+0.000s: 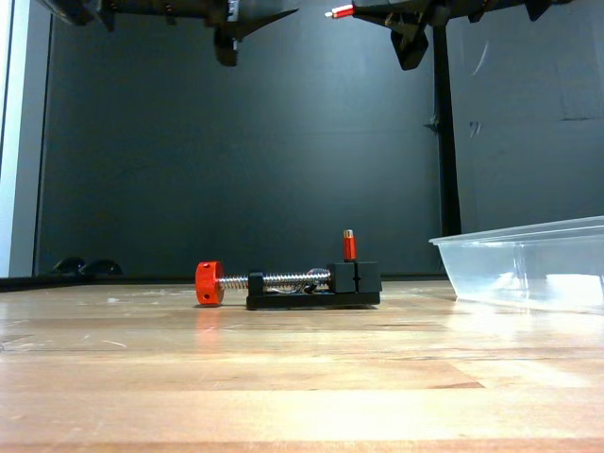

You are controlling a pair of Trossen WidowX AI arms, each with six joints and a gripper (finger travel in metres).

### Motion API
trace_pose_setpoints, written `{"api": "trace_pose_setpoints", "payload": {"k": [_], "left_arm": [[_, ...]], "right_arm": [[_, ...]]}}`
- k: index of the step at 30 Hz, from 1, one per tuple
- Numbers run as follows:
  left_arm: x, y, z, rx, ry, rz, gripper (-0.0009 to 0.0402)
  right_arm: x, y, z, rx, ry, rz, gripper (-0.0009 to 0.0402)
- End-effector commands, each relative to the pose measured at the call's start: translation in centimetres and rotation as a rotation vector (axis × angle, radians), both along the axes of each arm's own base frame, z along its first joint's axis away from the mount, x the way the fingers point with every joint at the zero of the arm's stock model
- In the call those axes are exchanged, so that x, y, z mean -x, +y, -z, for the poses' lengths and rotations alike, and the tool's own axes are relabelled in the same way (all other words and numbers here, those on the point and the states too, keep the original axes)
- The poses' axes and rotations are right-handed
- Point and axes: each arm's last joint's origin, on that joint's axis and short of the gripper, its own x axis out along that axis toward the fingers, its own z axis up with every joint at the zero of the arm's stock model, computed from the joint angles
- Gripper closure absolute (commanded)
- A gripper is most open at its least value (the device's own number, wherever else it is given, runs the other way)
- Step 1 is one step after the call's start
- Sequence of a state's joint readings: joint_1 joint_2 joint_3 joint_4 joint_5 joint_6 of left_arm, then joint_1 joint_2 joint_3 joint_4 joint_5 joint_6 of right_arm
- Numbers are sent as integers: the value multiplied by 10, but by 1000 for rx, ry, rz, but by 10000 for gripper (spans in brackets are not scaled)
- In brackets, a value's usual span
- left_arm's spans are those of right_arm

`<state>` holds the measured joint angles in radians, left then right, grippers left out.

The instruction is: Pick the rca connector and install on the hub

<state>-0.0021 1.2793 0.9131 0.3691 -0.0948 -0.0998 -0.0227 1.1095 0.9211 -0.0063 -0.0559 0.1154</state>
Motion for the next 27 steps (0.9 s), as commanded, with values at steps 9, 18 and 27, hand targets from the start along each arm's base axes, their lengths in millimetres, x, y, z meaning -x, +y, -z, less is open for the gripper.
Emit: {"api": "trace_pose_setpoints", "payload": {"k": [9,18,27], "left_arm": [[46,0,7,16,47,-1,303],[57,0,11,16,138,0,303],[57,0,12,15,148,0,303]], "right_arm": [[-21,13,-5,6,350,-36,393],[-58,32,0,53,656,-65,393],[-91,45,14,72,885,-41,393]]}}
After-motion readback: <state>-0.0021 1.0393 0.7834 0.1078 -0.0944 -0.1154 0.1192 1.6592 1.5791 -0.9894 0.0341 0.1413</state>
